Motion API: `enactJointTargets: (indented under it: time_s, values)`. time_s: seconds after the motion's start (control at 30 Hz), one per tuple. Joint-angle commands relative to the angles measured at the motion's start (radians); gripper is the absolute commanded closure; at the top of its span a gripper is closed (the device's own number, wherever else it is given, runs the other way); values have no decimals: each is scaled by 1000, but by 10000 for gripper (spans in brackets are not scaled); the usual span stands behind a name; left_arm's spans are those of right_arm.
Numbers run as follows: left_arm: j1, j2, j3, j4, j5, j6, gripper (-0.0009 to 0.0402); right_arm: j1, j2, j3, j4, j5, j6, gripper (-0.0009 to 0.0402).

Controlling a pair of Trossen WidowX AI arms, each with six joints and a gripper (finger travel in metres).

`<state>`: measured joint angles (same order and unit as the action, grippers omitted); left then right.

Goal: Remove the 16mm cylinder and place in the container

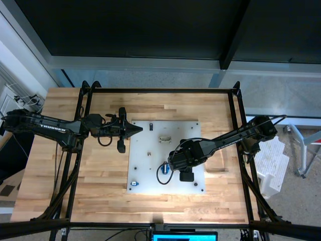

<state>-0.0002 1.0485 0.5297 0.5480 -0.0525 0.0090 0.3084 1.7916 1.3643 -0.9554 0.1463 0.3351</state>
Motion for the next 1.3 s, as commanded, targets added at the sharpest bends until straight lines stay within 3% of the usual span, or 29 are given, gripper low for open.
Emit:
enactJointTargets:
  time_s: [0.03, 0.3, 1.3]
  values:
    - [0, 0, 0, 0, 0, 0, 393, 0, 0, -2, 6, 1, 1, 220]
    - [0, 0, 0, 0, 0, 0, 393, 0, 37, -3, 23, -17, 2, 220]
    - [0, 0, 0, 0, 0, 0, 393, 0, 68, -3, 43, -16, 1, 220]
